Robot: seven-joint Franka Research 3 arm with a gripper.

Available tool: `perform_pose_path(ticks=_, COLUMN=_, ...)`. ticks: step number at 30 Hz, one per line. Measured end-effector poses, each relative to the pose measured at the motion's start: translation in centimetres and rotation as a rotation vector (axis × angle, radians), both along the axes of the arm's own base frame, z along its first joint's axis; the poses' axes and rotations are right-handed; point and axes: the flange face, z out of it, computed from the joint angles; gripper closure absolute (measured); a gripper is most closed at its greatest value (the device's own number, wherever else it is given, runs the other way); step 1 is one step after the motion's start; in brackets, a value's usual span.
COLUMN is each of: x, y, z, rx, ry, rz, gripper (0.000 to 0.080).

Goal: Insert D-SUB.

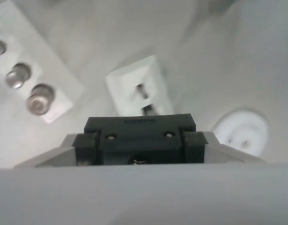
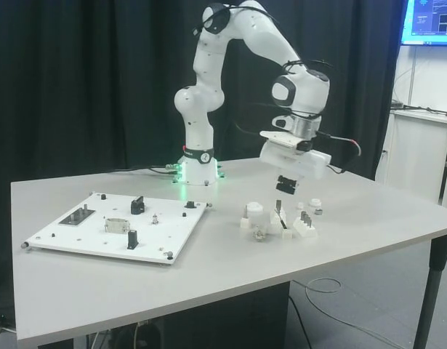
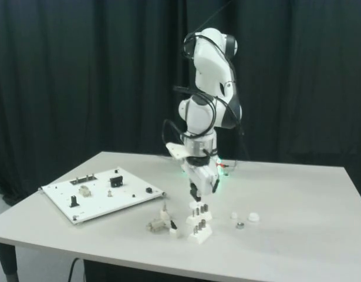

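Note:
My gripper (image 1: 140, 149) is shut on a black D-SUB connector (image 1: 140, 133), which sits crosswise between the two grey fingers (image 1: 57, 153). In the first room view the gripper (image 2: 284, 187) hangs a little above a cluster of white part holders (image 2: 280, 218) on the table, with the connector (image 2: 281, 183) in it. Straight under it in the wrist view lies a white holder block (image 1: 140, 90) with a slot. The white assembly board (image 2: 114, 227) lies far to the side, apart from the gripper; a grey rectangular fitting (image 2: 76, 215) sits on it.
A white strip with metal pegs (image 1: 27, 82) and a round white cap (image 1: 241, 132) lie near the block. Small white caps (image 3: 251, 217) rest on the grey table (image 3: 297, 241). Black fixtures (image 2: 137, 206) stand on the board. The arm's base (image 2: 198, 169) is behind, lit green.

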Motion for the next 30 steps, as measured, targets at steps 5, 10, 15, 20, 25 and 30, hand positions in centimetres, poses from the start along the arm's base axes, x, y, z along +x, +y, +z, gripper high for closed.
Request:
perform_pose_path(ticks=5, x=-0.9, y=-1.6, z=0.6, rx=-0.013, ry=0.012, rz=0.027, gripper=0.0421)
perform_pose_path(ticks=10, x=-1.9, y=-3.0, z=0.9, rx=-0.031, ry=0.024, rz=0.057, gripper=0.0421)
perform_pose_path(ticks=15, x=-3.0, y=-4.3, z=1.0, rx=-0.044, ry=0.040, rz=0.085, gripper=0.0421)
perform_pose_path(ticks=20, x=-4.2, y=-5.5, z=1.0, rx=-0.056, ry=0.058, rz=0.109, gripper=0.0421)
perform_pose_path(ticks=25, x=-5.4, y=-6.9, z=1.0, rx=-0.076, ry=0.075, rz=0.142, gripper=0.0421)
perform_pose_path(ticks=30, x=-6.6, y=-8.6, z=1.3, rx=-0.107, ry=0.097, rz=0.168, gripper=0.0421)
